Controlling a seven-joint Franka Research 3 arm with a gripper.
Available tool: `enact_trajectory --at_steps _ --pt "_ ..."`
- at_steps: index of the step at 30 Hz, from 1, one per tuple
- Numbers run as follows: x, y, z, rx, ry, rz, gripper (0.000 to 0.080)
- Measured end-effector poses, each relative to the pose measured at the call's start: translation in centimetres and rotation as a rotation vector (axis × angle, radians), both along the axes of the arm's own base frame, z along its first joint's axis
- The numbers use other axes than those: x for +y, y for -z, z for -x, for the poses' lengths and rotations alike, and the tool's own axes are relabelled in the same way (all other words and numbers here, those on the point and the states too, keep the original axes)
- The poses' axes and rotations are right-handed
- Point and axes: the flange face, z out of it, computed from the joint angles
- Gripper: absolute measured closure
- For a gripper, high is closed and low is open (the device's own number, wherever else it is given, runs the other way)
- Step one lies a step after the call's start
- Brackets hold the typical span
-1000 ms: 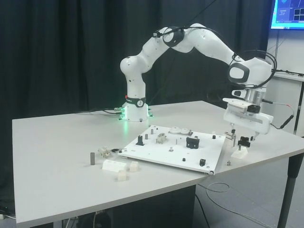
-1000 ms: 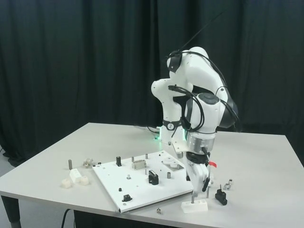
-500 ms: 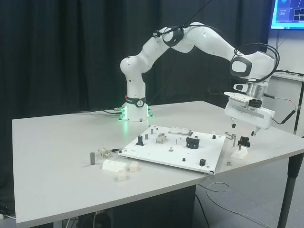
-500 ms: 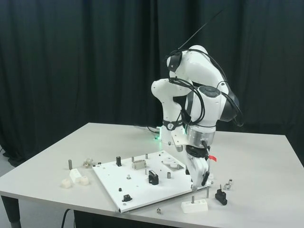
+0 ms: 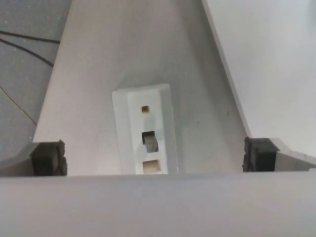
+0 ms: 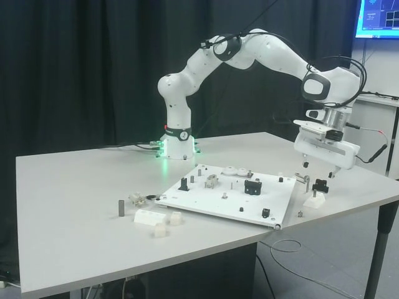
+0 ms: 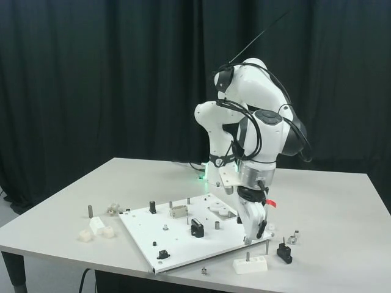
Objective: Remove square peg 1.
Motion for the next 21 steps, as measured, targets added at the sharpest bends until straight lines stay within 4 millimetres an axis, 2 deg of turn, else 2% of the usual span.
enact_trajectory --at_steps 21 --pt "-0.83 0.03 -0.22 0.003 -0.008 0.010 0.0003"
